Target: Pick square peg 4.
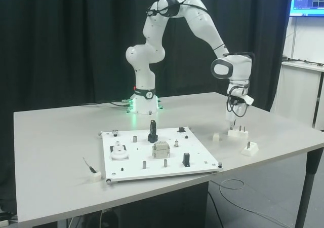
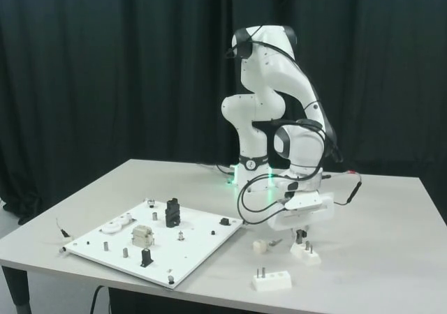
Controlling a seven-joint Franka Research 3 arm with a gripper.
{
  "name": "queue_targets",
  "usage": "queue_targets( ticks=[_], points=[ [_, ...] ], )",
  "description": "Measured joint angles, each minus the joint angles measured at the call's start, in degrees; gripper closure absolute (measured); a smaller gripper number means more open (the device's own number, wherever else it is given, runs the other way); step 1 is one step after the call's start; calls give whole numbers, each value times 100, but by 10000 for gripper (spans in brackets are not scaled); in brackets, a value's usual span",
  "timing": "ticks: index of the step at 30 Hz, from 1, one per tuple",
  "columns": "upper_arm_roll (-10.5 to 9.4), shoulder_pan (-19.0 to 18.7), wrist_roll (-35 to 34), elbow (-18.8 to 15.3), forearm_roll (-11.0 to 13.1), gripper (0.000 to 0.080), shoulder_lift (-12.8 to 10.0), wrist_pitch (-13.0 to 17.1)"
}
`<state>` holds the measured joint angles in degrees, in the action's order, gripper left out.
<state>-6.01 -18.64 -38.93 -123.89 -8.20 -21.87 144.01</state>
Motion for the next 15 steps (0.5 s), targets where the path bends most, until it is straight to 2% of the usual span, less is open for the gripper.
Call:
queue_targets(
  ticks=[15],
  points=[
    [0, 0, 0, 9, -1, 647, 200, -151]
  ],
)
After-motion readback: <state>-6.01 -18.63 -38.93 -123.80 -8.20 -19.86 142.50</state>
